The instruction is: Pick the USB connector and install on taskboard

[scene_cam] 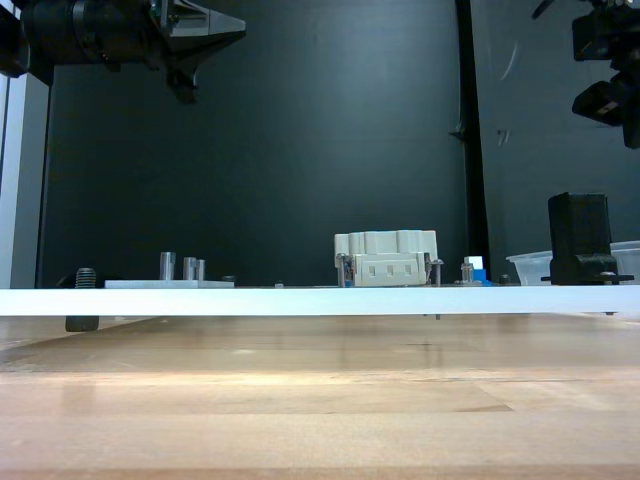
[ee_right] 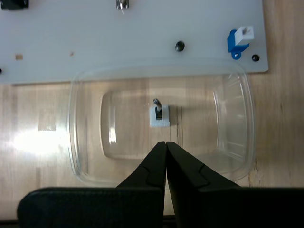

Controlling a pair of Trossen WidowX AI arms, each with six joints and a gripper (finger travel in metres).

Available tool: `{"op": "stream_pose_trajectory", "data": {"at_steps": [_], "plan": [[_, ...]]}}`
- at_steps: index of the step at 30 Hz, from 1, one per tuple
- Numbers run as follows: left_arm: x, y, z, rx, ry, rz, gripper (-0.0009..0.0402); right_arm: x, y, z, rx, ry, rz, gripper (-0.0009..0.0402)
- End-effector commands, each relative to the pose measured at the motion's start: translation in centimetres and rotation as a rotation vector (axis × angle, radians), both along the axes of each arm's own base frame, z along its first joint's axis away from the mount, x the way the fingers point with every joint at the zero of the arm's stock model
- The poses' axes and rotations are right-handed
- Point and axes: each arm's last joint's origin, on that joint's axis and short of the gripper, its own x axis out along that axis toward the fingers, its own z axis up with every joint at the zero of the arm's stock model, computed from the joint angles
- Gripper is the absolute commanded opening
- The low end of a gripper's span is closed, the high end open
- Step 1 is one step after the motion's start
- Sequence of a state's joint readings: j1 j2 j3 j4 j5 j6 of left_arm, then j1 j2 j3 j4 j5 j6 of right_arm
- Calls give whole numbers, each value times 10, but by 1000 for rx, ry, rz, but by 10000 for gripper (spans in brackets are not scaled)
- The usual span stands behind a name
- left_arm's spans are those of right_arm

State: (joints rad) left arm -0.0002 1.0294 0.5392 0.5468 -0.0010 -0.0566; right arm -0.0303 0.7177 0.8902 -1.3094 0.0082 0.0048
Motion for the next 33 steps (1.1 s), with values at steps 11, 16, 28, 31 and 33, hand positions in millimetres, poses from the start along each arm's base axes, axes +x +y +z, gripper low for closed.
{"op": "stream_pose_trajectory", "data": {"at_steps": [11,16,28,31,33], "plan": [[0,0,0,0,0,0,0,23,-1,-28,-19,173,-10,14],[0,0,0,0,0,0,0,36,-2,-35,-18,225,-9,53],[0,0,0,0,0,0,0,59,-3,-50,-21,245,3,113],[0,0,0,0,0,0,0,62,-3,-55,-21,254,3,115],[0,0,0,0,0,0,0,65,-3,-58,-19,247,2,114]]}}
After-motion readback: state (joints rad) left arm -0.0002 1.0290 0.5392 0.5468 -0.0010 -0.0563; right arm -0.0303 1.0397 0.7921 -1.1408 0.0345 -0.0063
